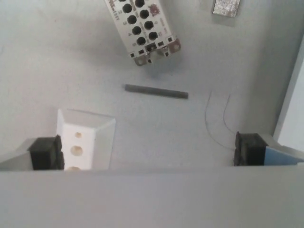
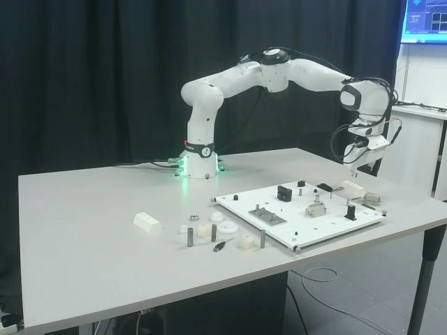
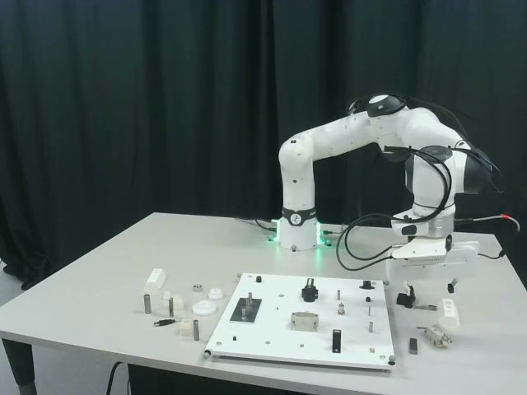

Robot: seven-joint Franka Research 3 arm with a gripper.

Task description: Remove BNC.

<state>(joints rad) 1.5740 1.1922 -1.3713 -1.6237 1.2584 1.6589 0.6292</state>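
The BNC connector (image 3: 340, 310) is taken to be the small upright metal fitting near the middle of the white board (image 3: 272, 339), though its details cannot be made out. It is seated on the board, just beside a grey socket block (image 3: 305, 319) and between several short posts, and nothing is touching it.

The gripper (image 3: 427, 292) is held above the grey table (image 3: 99, 288), off the board's edge and well apart from the connector. In the wrist view the two black fingertips (image 1: 45, 153) are spread wide and nothing is gripped between them. Below the gripper (image 1: 147, 152) a white block with holes (image 1: 83, 142) is seen beside one fingertip. A slim black bar (image 1: 156, 91) and a many-holed plug (image 1: 142, 28) lie farther off on the table.

On the board's other side, loose white and grey parts (image 3: 189, 309) are scattered on the table. A green light is shown at the arm's base (image 3: 298, 240).
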